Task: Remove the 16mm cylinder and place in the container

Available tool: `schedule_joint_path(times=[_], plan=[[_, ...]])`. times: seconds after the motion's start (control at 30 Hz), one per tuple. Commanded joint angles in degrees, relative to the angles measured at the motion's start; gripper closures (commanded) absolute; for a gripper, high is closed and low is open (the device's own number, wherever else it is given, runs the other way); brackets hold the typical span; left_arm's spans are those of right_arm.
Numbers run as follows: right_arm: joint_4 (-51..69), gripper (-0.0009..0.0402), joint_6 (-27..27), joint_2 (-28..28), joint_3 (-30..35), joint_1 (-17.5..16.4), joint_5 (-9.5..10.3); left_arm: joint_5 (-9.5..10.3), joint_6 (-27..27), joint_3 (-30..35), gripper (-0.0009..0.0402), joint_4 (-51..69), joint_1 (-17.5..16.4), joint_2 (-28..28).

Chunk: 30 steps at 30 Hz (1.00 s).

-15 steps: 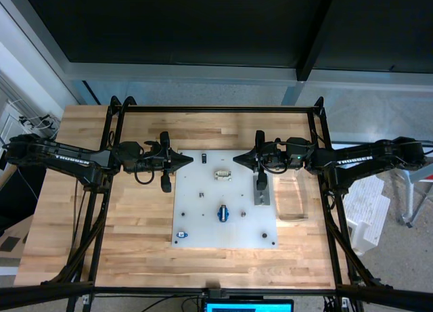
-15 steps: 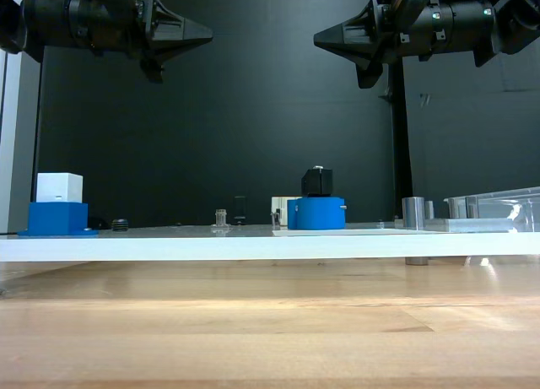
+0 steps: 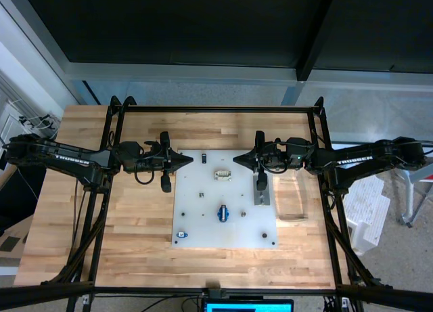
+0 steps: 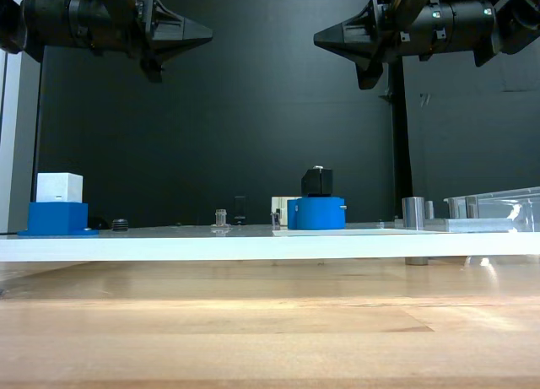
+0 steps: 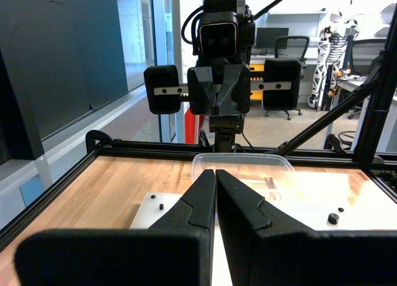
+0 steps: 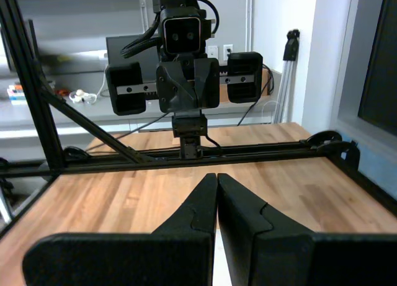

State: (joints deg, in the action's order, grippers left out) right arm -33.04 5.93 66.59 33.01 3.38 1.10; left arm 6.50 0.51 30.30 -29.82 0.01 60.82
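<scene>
We see the left tool (image 3: 189,160) raised above the left edge of the flat white board (image 3: 203,224), its black fingers pressed together to a point with nothing between them. The left wrist view shows that closed tip (image 5: 214,174) plainly. The right tool (image 3: 236,160) faces it from the other side, raised above the board's far part at about the same height. It is likewise shut and empty, as its own camera (image 6: 217,177) shows. In the low view both tools (image 4: 208,36) (image 4: 317,40) hang high over the board, well clear of everything on it.

The short dark grey metal cylinder (image 3: 260,182) stands upright at the far end of the grey metal block (image 3: 262,195), on the board's right side. In the low view we see it (image 4: 413,213) as a small upright post. The clear plastic tray with rounded corners (image 3: 292,202) lies on the wooden desk (image 3: 122,231) just beside the board's right edge, near the block but not touching the cylinder. Its low walls (image 4: 498,205) show in the low view, and its rim (image 5: 242,157) in the left wrist view. A blue round connector (image 3: 222,214) sits near the board's middle.
</scene>
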Motion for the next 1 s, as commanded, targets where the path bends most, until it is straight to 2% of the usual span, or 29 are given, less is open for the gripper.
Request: schedule_joint_path(times=[0.03, 0.33, 0.6, 0.87, 1.0], plan=[[2.8, 0.0393, 1.3, 0.0, 0.5, -0.2, -0.04, -0.02, 0.0, 0.0, 0.0393, 0.0, 0.0, 0.0], [24.6, 0.0393, 0.9, 0.0, 7.3, -2.1, -0.02, 0.0, 0.0, 0.0, 0.0393, 0.0, 0.0, 0.0], [46.8, 0.0393, 2.6, 1.9, 14.9, -5.5, -0.07, 0.0, 0.0, 0.0, 0.0393, 0.0, 0.0, 0.0], [66.1, 0.039, 3.3, 9.0, 24.2, -10.1, -0.28, 0.0, 0.0, 0.0, 0.0393, 0.0, 0.0, 0.0], [73.3, 0.0364, 4.3, 13.4, 28.6, -11.5, -0.35, -0.02, 0.0, 0.0, 0.0393, 0.0, 0.0, 0.0]])
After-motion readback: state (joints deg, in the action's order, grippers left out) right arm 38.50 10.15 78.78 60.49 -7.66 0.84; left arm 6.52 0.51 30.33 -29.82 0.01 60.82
